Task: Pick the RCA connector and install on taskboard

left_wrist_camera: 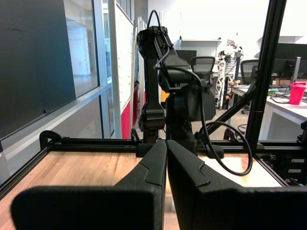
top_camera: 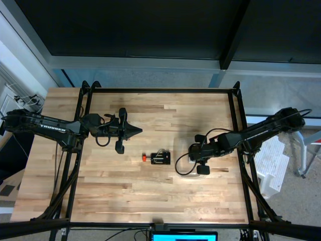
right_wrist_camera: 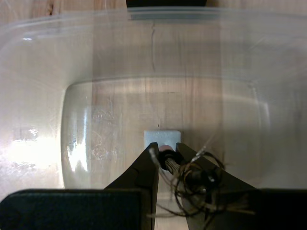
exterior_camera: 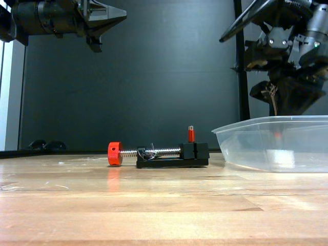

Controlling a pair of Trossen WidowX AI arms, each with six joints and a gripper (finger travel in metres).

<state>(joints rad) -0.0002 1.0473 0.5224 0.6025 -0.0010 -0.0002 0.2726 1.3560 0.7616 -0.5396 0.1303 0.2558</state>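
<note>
The counter point(top_camera: 150, 201) is viewed from above its near edge and, low, level along its surface, the taskboard point(top_camera: 161, 158) being shared. The left gripper point(left_wrist_camera: 166, 143) is sighted along horizontally toward the right arm point(left_wrist_camera: 178, 91), the right gripper point(right_wrist_camera: 165, 148), gripping the RCA connector point(right_wrist_camera: 169, 161), closely down into the clear tray point(right_wrist_camera: 38, 72).

Left arm point(top_camera: 50, 125), right arm point(top_camera: 261, 129): matte black, looped black cables; white lettering on left. Left gripper point(left_wrist_camera: 166, 142), left of taskboard point(top_camera: 161, 158): tapered black fingers point(left_wrist_camera: 148, 167). Right gripper point(right_wrist_camera: 165, 149), right of taskboard: black.
</note>
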